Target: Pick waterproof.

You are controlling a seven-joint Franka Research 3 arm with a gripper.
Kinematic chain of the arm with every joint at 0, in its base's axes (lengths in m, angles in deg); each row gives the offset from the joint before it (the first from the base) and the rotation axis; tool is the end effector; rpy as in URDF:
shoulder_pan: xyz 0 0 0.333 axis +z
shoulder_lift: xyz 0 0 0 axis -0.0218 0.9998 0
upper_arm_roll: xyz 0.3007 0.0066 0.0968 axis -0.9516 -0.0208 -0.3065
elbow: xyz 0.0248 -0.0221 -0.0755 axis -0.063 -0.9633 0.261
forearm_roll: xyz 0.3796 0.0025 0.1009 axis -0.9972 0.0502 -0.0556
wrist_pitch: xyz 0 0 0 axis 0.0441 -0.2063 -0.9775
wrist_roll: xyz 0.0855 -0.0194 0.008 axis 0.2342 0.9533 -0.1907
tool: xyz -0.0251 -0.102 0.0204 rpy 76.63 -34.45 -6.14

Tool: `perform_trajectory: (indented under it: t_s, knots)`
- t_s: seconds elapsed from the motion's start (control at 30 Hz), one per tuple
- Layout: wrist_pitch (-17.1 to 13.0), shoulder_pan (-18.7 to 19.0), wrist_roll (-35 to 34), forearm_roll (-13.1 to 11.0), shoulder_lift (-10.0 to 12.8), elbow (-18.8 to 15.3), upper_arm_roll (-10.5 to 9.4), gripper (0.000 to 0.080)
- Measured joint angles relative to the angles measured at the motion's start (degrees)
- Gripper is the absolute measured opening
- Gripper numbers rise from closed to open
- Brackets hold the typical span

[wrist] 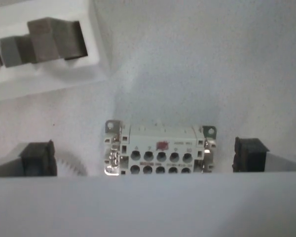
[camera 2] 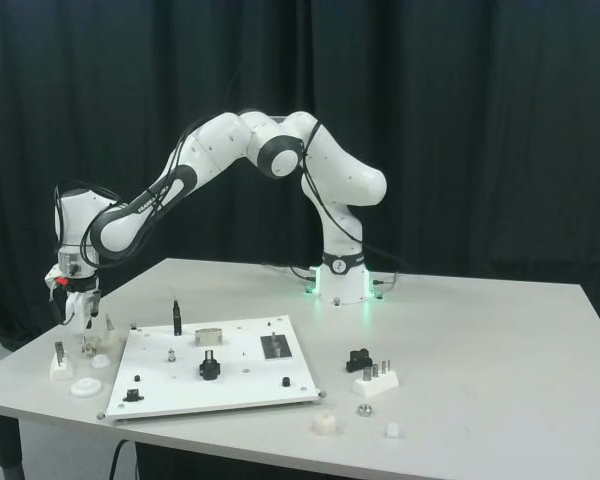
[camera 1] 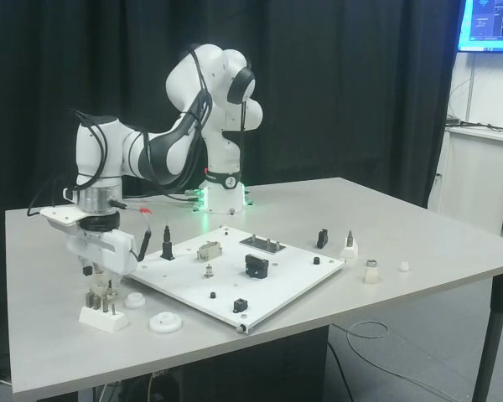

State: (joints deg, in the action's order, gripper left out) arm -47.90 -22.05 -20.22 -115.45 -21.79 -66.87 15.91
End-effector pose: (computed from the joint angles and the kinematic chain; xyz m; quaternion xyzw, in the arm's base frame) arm 0.5160 -0.5148 0.2240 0.5753 -0.8173 0.0323 0.0064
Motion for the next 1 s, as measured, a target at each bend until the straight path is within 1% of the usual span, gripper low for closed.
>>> perform_trajectory:
  t_s: [0.5,1.0]
  knots:
    - [0.08,-0.11,-0.02,-0.02,0.64,0.00,-0.25,0.0800]
    - [0.08,-0.45,0.06,-0.02,1.83,0.00,-0.27,0.0800]
